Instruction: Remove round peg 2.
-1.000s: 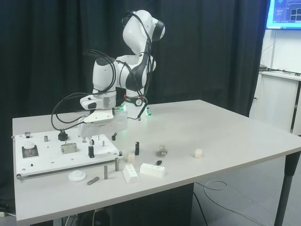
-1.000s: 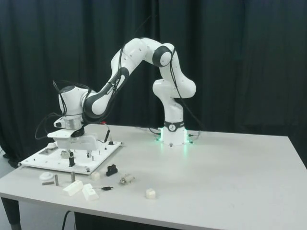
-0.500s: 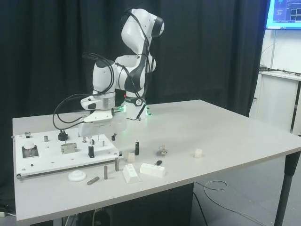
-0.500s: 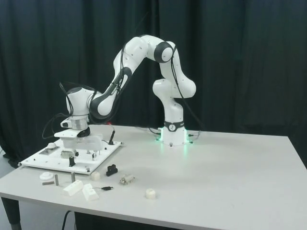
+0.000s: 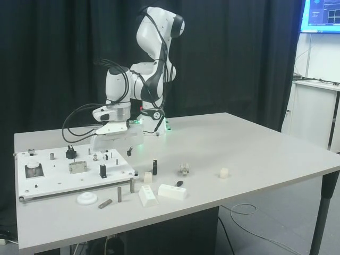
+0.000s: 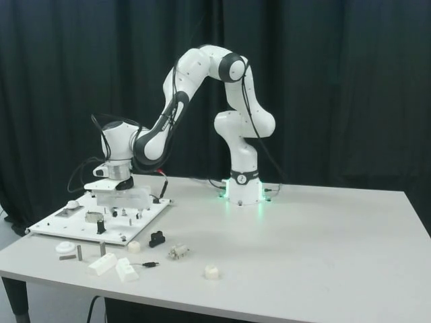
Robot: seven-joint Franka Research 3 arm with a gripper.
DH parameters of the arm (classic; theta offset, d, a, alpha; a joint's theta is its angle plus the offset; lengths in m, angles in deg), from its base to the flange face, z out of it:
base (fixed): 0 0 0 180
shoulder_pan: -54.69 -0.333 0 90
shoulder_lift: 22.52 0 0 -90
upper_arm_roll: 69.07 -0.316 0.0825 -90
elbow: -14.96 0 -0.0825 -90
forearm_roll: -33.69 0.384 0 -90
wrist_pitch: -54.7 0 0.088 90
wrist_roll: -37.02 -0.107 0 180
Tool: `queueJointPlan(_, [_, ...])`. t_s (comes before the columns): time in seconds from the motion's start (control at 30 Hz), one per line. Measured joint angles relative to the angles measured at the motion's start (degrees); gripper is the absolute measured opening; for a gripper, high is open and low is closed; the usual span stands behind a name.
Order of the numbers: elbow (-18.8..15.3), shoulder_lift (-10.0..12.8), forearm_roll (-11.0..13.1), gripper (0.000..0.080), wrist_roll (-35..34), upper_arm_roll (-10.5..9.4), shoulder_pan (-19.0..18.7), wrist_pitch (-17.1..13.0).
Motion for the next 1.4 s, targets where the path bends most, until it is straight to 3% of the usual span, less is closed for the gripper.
queueJointPlan(0.73, [-7.3, -1.77, 0.02, 0.08, 0.0, 0.05, -1.47, -8.55])
queueJointPlan(1.4, [-7.78, -1.71, 1.75, 0.08, -1.2, 0.33, -1.17, -8.87])
